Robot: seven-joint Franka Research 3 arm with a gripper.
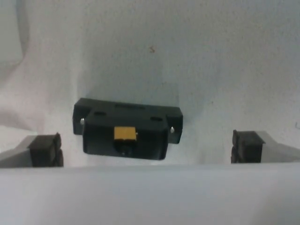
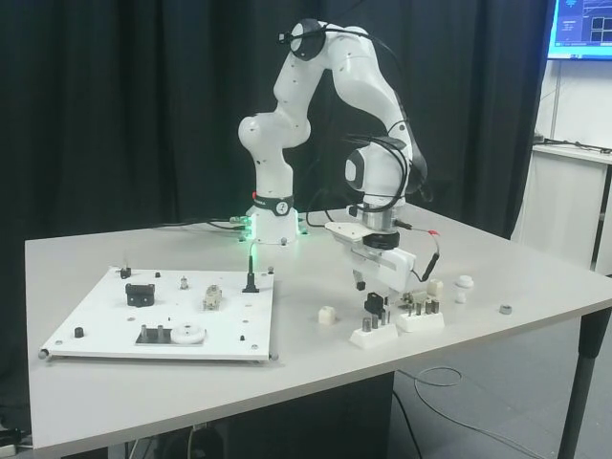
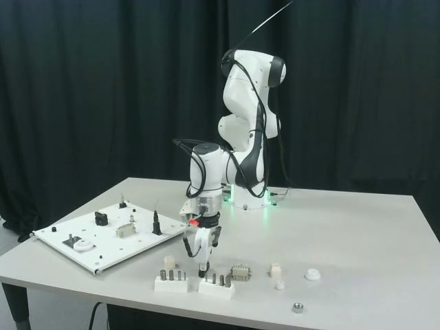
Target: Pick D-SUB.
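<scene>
My claw (image 1: 145, 149) hangs wide open, holding nothing, over the grey counter (image 2: 497, 263). The black D-SUB connector (image 1: 126, 129), a rectangular plastic block with two mounting ears, lies on the counter between my two fingertips (image 1: 47, 150), touching neither, near a white holder block (image 3: 216, 287).

white rounded arm (image 2: 368, 91), black cables, green base light
</scene>
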